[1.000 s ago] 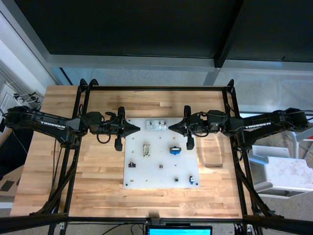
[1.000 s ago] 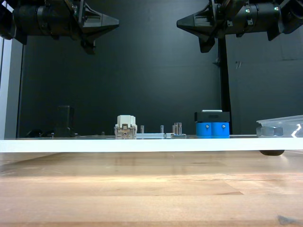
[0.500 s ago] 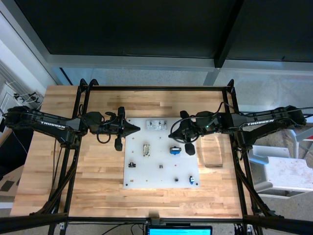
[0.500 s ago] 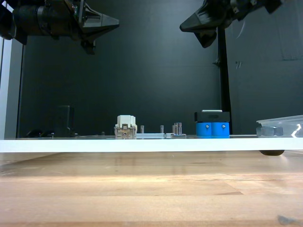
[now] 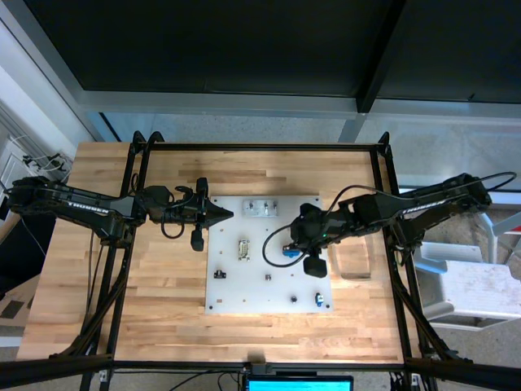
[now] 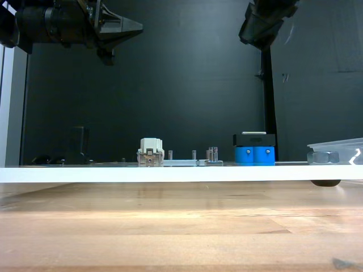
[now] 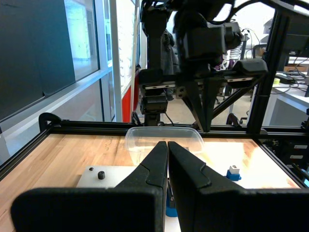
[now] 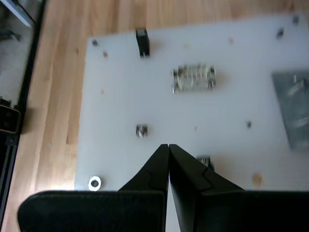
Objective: Unfasten the M12 fastener and place in the container
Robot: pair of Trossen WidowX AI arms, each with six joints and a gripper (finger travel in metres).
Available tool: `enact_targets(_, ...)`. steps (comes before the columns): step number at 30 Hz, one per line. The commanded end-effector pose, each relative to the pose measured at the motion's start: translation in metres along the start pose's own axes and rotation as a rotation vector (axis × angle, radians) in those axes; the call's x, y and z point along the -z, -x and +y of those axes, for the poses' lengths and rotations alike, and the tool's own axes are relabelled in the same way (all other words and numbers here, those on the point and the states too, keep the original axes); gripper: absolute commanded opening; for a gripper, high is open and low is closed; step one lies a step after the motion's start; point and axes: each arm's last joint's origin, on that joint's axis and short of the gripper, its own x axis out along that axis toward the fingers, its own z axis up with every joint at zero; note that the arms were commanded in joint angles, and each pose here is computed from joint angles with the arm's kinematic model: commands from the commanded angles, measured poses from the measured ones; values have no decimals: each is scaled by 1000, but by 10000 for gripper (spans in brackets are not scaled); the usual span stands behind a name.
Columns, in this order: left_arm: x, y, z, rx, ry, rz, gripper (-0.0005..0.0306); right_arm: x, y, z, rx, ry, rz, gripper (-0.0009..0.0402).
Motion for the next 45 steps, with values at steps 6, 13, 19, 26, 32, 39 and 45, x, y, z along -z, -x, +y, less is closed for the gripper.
enact_targets(6,0,0,0,0,0,0,0,-8,-3,35,43,-85,183,0)
enact_targets(13,0,0,0,0,0,0,0,-13,-12,68,43,-179,281,0)
enact_targets(19,0,0,0,0,0,-1,0,-12,-29,83,69,-266,359,0)
enact_targets(26,0,0,0,0,0,0,0,-4,-51,86,113,-376,461,0)
enact_targets(32,0,0,0,0,0,0,0,1,-69,90,159,-438,492,0)
enact_targets(39,0,0,0,0,0,0,0,4,-85,93,173,-434,515,19)
enact_targets(45,0,0,0,0,0,0,0,4,-89,93,184,-469,503,119)
